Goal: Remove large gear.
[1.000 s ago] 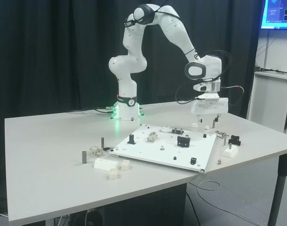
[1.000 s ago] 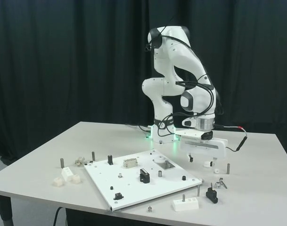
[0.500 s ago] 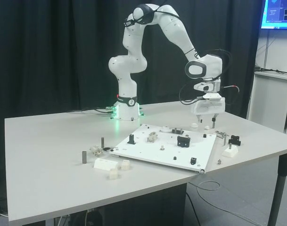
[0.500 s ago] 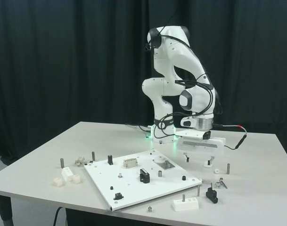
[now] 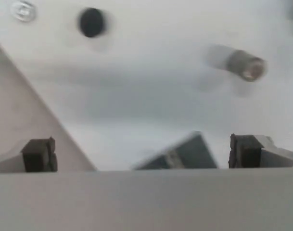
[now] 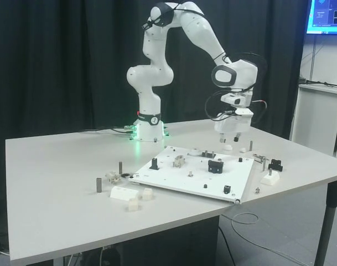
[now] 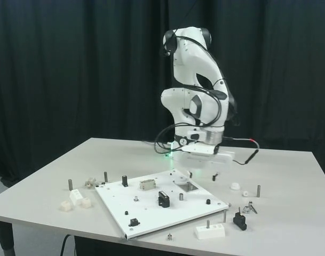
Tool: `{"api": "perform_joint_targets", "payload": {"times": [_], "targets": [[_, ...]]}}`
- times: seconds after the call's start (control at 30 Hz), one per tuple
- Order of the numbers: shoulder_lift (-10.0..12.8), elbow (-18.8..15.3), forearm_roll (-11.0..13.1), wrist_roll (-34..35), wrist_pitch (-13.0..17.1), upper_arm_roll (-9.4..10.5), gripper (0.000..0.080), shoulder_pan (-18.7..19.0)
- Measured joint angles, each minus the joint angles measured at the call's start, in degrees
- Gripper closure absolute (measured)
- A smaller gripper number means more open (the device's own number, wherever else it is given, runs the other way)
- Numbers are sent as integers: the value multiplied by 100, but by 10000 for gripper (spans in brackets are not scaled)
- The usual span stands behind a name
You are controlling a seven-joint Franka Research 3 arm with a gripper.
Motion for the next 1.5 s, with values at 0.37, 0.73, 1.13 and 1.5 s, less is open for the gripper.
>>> {"api": "perform_joint_targets", "payload": {"times": [0.37,0.73,1.13,1.5], "targets": [[-12,-18,15,-1056,-351,-26,3,-501],[41,-262,36,-1700,-408,-72,3,-692],[3,-648,36,-1884,-417,-163,3,-711],[-81,-967,48,-1884,-413,-157,3,-700]]}}
